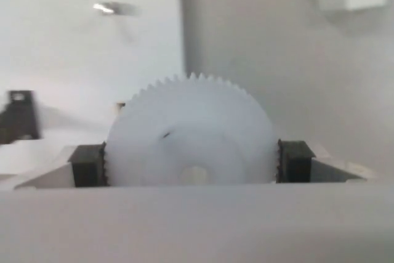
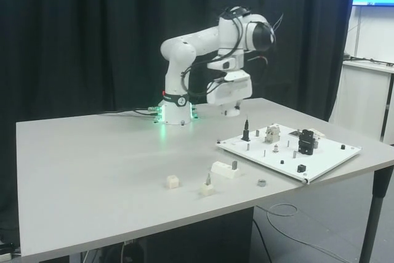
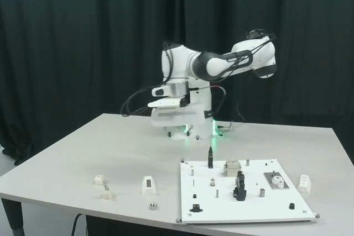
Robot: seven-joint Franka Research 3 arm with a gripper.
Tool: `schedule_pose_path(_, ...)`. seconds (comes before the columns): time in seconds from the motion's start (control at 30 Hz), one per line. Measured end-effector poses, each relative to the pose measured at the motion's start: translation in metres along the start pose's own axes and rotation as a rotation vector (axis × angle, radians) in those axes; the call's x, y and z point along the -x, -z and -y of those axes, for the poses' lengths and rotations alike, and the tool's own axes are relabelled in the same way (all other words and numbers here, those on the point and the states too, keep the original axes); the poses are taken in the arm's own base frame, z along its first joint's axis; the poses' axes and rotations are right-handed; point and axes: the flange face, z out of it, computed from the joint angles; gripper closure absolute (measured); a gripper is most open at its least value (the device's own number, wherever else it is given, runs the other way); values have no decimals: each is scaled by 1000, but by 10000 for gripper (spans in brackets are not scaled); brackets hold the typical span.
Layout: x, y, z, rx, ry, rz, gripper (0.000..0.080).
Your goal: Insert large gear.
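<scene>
1. Black curtains behind; grey table (image 2: 92,170) carries a white rectangular assembly board (image 2: 320,161) with small black and grey fixtures and upright pegs; a few small white blocks (image 2: 225,169) lie loose on the table off the board.
2. White Franka arm (image 2: 203,41) is folded near its base; its two-finger gripper (image 1: 192,159) hangs well above the table, short of the board.
3. Large white toothed plastic gear (image 1: 191,130) sits between the black finger pads (image 1: 87,164); pads pinch it at 3 and 9 o'clock on its rim; fingers spread only as far as the gear's width; wrist view only, gear not made out in the room views.
4. Key relation, second room view: board lies toward 5 o'clock from the gripper, and lower; which peg takes the gear I cannot tell.
5. Gear look: fine even teeth, flat face, raised hub ring, small central bore (image 1: 195,173); rigid.
</scene>
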Motion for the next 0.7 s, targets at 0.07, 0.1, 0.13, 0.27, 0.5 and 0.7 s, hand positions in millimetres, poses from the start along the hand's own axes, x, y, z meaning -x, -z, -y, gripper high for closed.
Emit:
schedule_pose_path(0.07, 6, 2, 12, 2, 11, 7, 209)
schedule_pose_path(0.1, 8, 4, 18, 2, 12, 9, 209)
schedule_pose_path(0.13, 11, 5, 24, 3, 12, 11, 209)
schedule_pose_path(0.27, 23, 8, 49, 8, 7, 20, 209)
schedule_pose_path(0.5, 46, 15, 96, 10, -11, 33, 209)
schedule_pose_path(0.7, 68, 22, 138, 12, -30, 25, 209)
